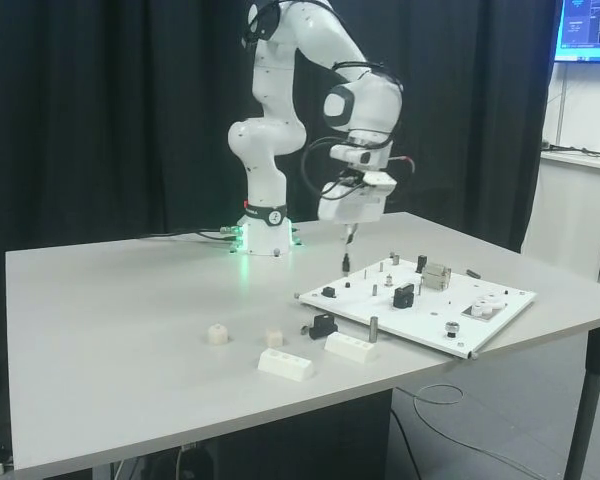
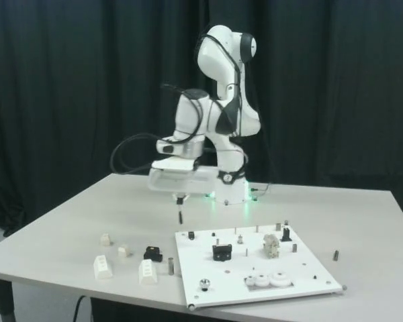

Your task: Place USB.

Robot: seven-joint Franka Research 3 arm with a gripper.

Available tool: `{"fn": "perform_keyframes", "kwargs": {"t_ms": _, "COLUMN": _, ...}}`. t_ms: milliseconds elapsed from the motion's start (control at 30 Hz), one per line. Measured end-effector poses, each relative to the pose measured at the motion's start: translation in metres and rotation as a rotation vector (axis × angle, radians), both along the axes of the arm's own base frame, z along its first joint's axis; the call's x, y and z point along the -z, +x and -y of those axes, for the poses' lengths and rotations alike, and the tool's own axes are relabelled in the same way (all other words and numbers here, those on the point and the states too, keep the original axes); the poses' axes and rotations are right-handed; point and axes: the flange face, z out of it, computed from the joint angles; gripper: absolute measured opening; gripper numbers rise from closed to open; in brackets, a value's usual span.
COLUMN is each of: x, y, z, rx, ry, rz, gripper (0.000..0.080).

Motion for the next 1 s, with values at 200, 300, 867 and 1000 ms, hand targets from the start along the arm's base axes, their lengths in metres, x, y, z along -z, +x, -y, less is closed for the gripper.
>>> {"fn": "perform_keyframes", "kwargs": {"t_ms": 200, "x": 0.015, "y": -0.001, "z": 0.033, "rx": -0.014, "ry": -0.005, "rz": -0.025, "gripper": 0.0024}}
{"fn": "perform_keyframes", "kwargs": {"t_ms": 300, "x": 0.022, "y": -0.002, "z": 0.048, "rx": -0.020, "ry": -0.007, "rz": -0.033, "gripper": 0.0024}}
{"fn": "perform_keyframes", "kwargs": {"t_ms": 867, "x": 0.045, "y": -0.005, "z": 0.095, "rx": -0.036, "ry": -0.001, "rz": -0.024, "gripper": 0.0273}}
{"fn": "perform_keyframes", "kwargs": {"t_ms": 1000, "x": 0.046, "y": -0.004, "z": 0.099, "rx": -0.036, "ry": -0.003, "rz": -0.014, "gripper": 0.0586}}
